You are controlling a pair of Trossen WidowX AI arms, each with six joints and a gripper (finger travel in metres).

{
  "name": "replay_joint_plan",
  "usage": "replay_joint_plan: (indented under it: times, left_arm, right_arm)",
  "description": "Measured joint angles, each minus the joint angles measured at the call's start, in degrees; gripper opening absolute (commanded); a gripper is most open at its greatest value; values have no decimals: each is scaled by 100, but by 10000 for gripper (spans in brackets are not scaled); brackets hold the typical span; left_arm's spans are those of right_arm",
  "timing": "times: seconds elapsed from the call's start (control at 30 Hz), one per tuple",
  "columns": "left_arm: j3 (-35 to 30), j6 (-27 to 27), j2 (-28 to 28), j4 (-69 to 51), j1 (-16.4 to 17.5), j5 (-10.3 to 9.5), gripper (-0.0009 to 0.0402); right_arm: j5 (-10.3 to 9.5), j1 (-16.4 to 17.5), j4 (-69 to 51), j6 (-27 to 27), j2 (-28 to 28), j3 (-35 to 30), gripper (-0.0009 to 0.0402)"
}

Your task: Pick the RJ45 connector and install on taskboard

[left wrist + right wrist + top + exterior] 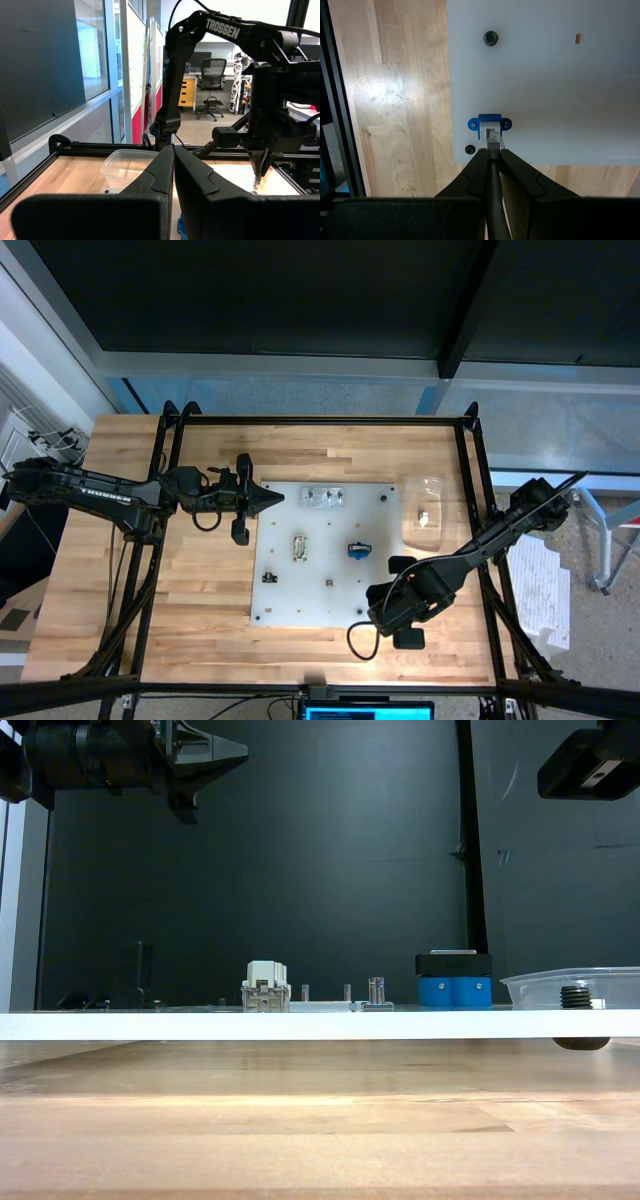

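So, the tiny whitish translucent plastic RJ45 connector [494,141] is pinched right at the tips of the black right gripper [493,151], whose fingers are clamped tight on it. In the high view that gripper is found over the 5 o'clock corner of the large white square taskboard [300,600]. From table height it is seen hanging well above the board (nowhere near touching). In the right wrist view, the plug is lined up with a small blue plastic bracket [490,123] mounted on the white panel near its edge.

The black left gripper [275,498] is held at about 10 o'clock of the board, pointed toward 3 o'clock and also high up, with its fingers pressed together. A small clear plastic tray [428,485] is seen at the board's 2 o'clock edge, over the pale wooden table [110,570].
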State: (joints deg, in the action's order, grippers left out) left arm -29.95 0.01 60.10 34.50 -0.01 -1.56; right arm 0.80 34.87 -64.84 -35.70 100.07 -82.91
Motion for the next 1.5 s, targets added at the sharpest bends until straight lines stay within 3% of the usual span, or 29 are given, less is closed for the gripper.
replay_joint_plan:
  times: [1.5]
  left_arm:
    - [2,0,0,0,0,2,0]
  right_arm:
    - [103,92,400,17,66,332,0]
